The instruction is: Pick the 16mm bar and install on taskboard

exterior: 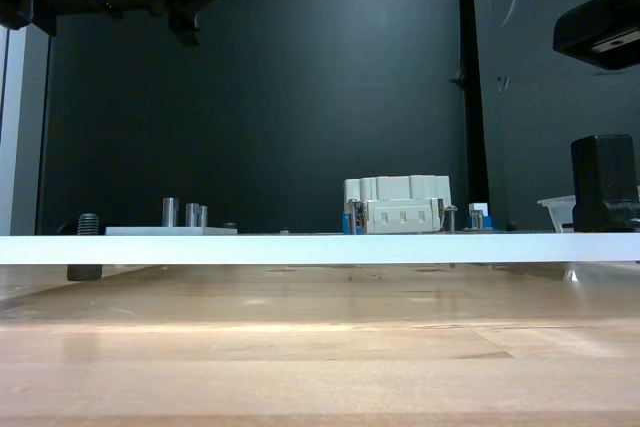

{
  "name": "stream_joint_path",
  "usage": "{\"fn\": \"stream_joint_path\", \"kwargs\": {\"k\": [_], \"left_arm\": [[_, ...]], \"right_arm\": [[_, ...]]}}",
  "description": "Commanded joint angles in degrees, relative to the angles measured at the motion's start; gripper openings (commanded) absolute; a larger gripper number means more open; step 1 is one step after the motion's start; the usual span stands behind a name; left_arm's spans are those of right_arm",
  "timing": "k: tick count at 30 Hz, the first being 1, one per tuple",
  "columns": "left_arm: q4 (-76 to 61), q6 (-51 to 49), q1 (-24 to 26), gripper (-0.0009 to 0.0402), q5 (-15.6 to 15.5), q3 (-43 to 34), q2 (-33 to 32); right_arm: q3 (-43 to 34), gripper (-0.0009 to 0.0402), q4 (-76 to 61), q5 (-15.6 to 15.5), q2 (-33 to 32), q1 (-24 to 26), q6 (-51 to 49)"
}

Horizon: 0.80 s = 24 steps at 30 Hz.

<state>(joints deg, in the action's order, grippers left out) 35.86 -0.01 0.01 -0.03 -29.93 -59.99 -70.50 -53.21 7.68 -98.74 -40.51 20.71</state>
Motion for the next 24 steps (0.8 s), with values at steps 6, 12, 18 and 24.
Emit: {"fn": "stream_joint_path", "kwargs": {"k": [6, 12, 18, 24], "left_arm": [[0.0, 0.0, 0.0, 0.0000, 0.0, 0.0, 0.0], [0.0, 0.0, 0.0, 0.0000, 0.0, 0.0, 0.0], [0.0, 0.0, 0.0, 0.0000, 0.0, 0.0, 0.0], [0.0, 0.0, 0.0, 0.0000, 0.0, 0.0, 0.0]], "right_arm": [[0.1, 0.0000, 0.0, -0.2, 0.0, 0.0, 0.1], [0.1, 0.0000, 0.0, -0.2, 0.1, 0.0, 1.8], [0.1, 0.0000, -0.1, -0.2, 0.1, 0.0, 3.3], [0.1, 0.0000, 0.0, -0.2, 0.2, 0.0, 4.4]]}}
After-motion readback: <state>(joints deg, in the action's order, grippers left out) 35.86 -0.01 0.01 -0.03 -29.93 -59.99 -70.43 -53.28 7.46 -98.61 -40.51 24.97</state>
